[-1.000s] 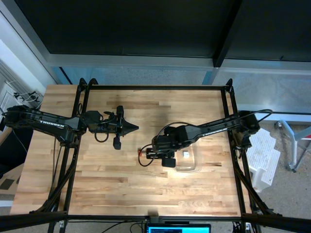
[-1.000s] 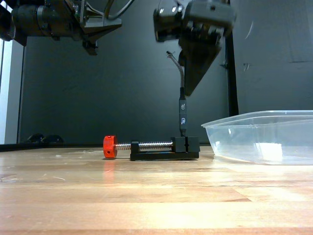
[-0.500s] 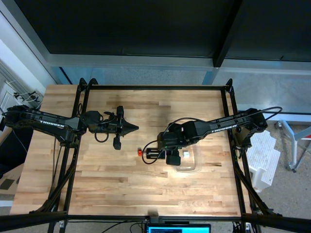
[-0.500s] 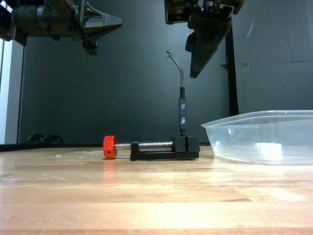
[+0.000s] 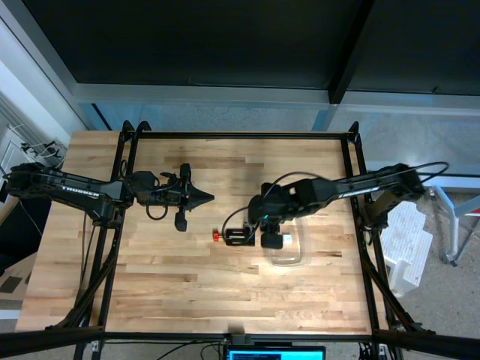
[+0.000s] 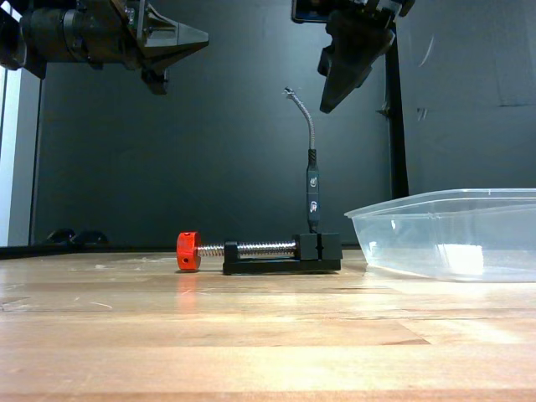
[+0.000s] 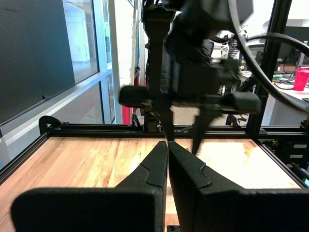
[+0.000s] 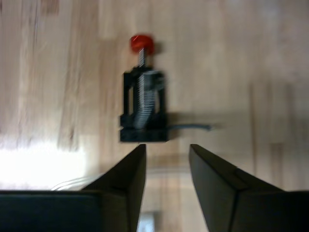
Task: Pick the USB-C connector and install on taskboard
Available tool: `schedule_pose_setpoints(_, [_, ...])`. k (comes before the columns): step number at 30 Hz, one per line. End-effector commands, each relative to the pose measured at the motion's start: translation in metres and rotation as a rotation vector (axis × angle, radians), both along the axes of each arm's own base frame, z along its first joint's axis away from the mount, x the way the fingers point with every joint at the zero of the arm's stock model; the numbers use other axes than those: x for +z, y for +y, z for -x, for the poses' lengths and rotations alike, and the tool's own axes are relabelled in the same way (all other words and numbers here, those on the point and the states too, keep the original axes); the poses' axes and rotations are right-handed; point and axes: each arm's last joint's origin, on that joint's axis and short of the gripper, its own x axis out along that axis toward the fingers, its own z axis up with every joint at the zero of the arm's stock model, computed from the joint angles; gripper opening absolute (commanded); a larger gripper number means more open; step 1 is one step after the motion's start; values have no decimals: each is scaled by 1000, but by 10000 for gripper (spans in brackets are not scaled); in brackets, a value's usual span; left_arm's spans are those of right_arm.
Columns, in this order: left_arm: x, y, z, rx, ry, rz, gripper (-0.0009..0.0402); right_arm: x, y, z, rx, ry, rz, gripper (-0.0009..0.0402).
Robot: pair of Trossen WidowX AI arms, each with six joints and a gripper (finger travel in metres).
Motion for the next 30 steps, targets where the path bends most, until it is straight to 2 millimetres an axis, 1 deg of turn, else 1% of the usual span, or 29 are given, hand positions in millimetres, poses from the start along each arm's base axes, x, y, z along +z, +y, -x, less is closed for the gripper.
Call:
schedule_pose_setpoints(1, [0,0,0,0,0,0,0,5,-10,14,-17,-127,-16,63])
schedule_pose_setpoints(6, [0,0,0,0,-1,0,0,15,-22,39,-36,-357,-40,0])
schedule_pose_setpoints(7, [0,0,0,0,0,0,0,17,-24,44,-37,-401,-40,-3])
schedule_pose_setpoints(9, [0,0,0,0,0,0,0,20,-26,54,-38,-488,-44,6])
schedule_pose_setpoints(13, [0,0,0,0,0,0,0,24,-32,72,-53,-621,-51,-2])
schedule_pose_setpoints(16, [0,0,0,0,0,0,0,23,-37,84,-45,-713,-77,1])
schedule_pose_setpoints(23, [0,0,0,0,0,0,0,12,-42,109,-46,-910,-89,0])
schedule_pose_setpoints(30, [0,0,0,0,0,0,0,-7,-43,131,-36,-1068,-91,0])
